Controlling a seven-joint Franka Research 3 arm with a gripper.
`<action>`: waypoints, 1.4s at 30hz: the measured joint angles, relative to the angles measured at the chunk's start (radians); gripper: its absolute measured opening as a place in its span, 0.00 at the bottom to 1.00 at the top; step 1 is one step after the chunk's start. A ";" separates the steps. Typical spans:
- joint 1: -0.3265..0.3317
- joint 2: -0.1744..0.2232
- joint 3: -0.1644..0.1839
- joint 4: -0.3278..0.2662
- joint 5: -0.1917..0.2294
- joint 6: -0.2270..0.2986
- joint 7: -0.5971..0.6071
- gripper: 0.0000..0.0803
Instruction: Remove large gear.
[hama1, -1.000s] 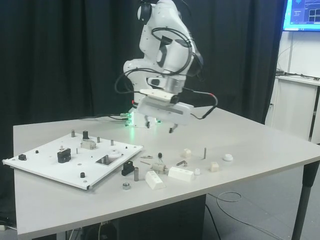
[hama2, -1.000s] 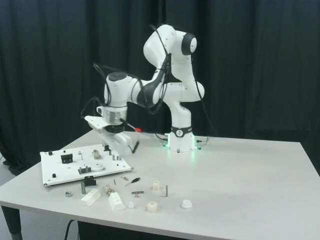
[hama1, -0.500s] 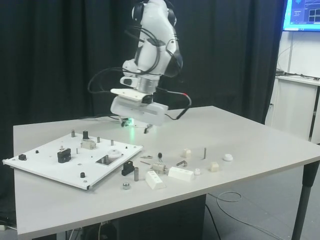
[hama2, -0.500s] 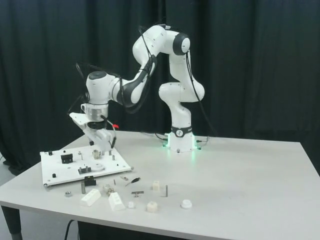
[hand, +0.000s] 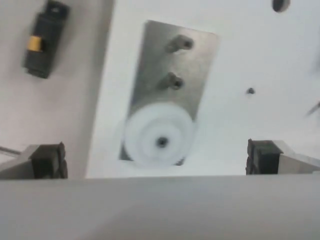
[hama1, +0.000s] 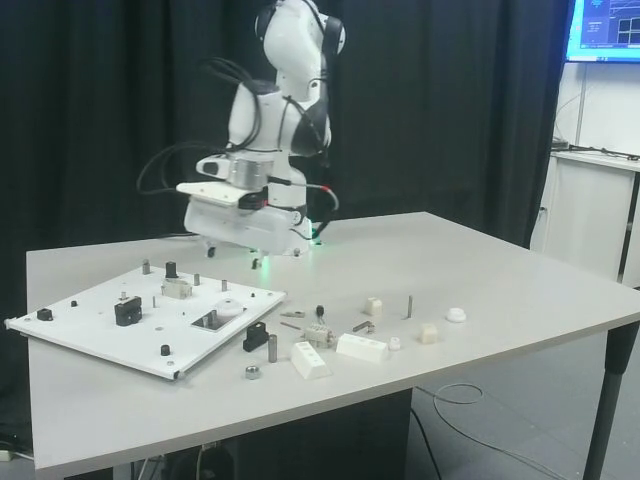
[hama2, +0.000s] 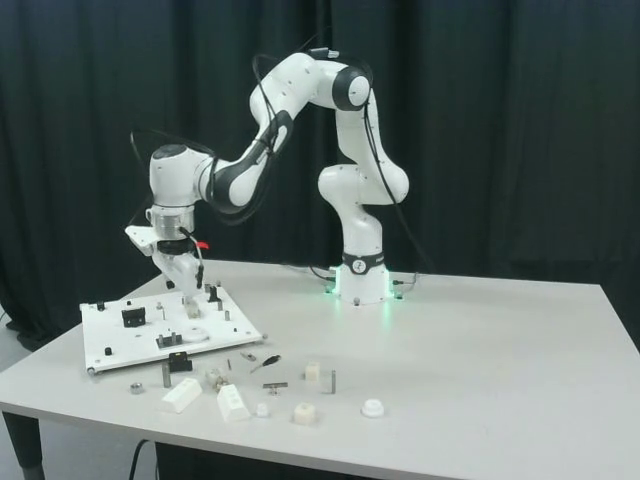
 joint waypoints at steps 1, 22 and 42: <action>-0.002 0.000 -0.007 -0.006 0.008 0.005 -0.012 1.00; -0.012 -0.008 -0.098 -0.183 0.187 0.149 -0.238 1.00; 0.021 -0.012 -0.086 -0.295 0.324 0.314 -0.294 1.00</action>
